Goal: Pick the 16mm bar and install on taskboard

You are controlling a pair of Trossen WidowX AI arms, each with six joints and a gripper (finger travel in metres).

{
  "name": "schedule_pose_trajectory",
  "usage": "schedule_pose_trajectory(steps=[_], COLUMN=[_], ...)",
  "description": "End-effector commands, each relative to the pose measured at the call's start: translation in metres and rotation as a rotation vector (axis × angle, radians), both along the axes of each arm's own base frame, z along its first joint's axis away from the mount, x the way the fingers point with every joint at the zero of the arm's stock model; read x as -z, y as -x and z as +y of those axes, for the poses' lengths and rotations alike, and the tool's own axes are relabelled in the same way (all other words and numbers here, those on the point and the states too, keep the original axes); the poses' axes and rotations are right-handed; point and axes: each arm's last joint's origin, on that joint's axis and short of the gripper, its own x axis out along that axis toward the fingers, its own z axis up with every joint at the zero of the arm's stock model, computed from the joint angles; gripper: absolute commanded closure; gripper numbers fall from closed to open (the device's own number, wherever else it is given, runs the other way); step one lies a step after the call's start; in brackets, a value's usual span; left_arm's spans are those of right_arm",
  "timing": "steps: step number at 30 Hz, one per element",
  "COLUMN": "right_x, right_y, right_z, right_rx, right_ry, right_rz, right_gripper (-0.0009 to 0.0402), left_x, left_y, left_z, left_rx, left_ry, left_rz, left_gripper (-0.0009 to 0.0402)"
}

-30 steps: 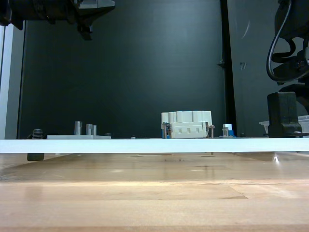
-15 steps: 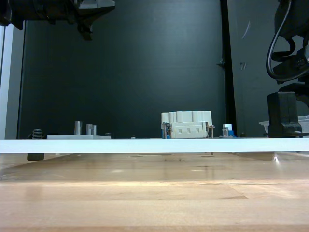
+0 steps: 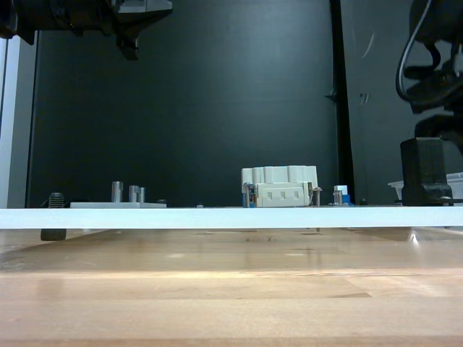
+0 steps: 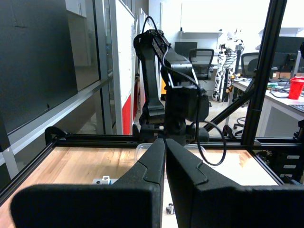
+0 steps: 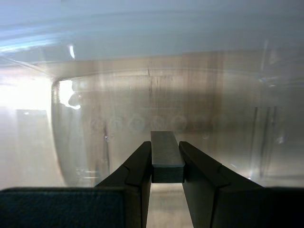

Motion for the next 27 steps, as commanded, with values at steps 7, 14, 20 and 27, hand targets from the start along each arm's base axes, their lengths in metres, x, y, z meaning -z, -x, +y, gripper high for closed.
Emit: schedule_pose_trajectory(steps=[7,14,20,27], right_x=[-0.045,-0.062,-0.061,-0.06], right_y=[-0.002,-0.003,-0.002,-0.003], right_z=[0.001,0.002,0.002,0.003], right_rx=[-0.006,-0.007,-0.008,0.01], right_ry=[0.009,0.006,0.008,0.003], right_rz=[0.02,0.015,0.017,0.013], right_gripper=[0.0382,0.0382,0.0382,0.0382], left_x=[0.0,0.0,0.0,0.0], left_y=[0.0,0.0,0.0,0.0], left_z=[0.0,0.0,0.0,0.0], left_rx=[0.0,0.0,0.0,0.0], left_ry=[0.0,0.0,0.0,0.0], left_rz=[0.0,0.0,0.0,0.0], left_gripper=[0.0393,0.0393,0.0393,0.0392])
